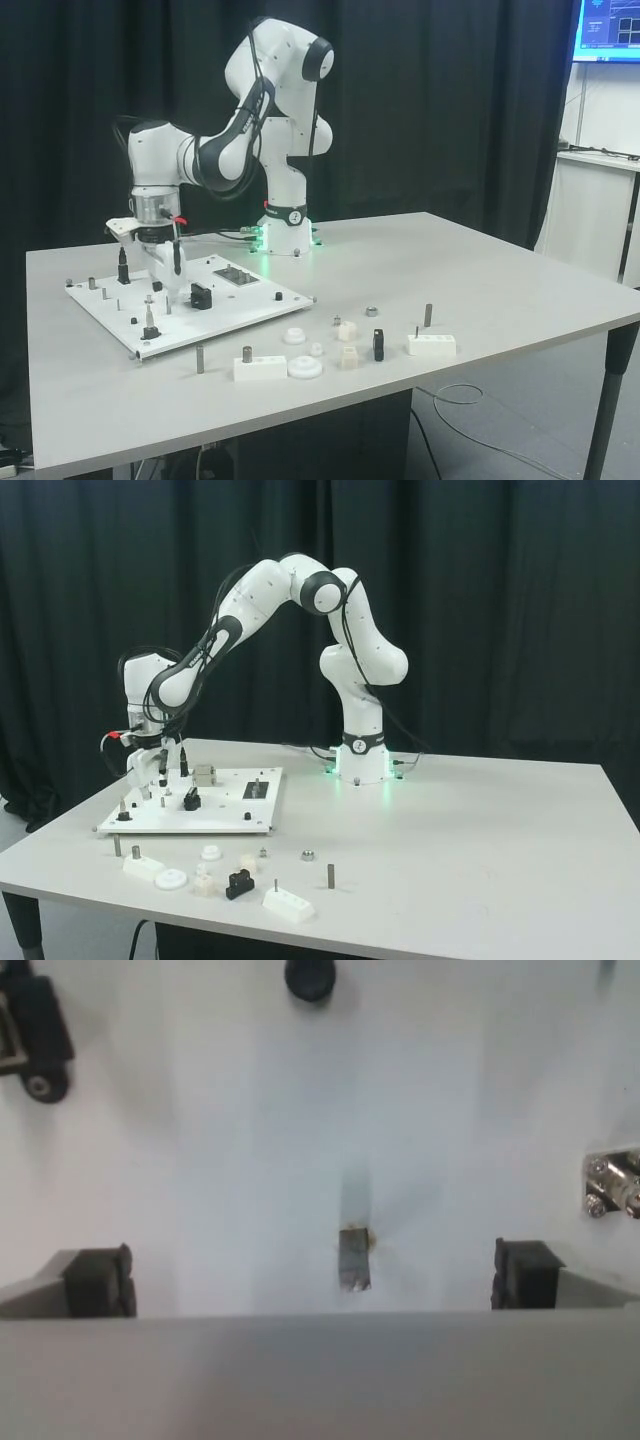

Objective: Pick BNC.

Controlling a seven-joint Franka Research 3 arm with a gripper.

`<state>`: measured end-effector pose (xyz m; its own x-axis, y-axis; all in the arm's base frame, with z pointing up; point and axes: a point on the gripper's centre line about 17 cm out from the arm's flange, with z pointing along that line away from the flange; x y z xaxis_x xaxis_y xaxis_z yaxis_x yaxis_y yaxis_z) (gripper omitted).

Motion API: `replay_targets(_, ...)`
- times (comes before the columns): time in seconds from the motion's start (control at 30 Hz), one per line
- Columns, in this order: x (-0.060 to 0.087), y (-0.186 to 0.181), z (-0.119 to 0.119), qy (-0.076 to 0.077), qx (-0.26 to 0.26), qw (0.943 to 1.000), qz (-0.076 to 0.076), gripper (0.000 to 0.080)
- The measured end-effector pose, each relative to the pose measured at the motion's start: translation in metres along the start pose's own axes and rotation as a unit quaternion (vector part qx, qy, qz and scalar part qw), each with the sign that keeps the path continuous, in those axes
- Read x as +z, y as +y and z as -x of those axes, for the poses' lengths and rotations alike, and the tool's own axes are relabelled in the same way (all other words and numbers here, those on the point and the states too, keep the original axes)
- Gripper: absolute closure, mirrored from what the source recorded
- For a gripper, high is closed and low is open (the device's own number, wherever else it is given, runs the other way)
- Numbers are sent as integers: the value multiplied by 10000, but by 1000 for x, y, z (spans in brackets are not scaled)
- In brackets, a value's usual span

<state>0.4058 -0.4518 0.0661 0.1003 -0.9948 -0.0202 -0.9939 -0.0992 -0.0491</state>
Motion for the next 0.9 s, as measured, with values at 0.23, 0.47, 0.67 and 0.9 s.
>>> replay_targets(0.23, -7, -2, 0, -12, 18, 10000, -56, 4)
replay_targets(0.47, -14, -3, -2, 8, 65, 9999, -111, 3)
replay_targets(0.67, -21, -7, 0, -29, -9, 9998, -175, 3)
replay_targets(0.9, -30, -11, 4, -83, -318, 9991, -264, 3)
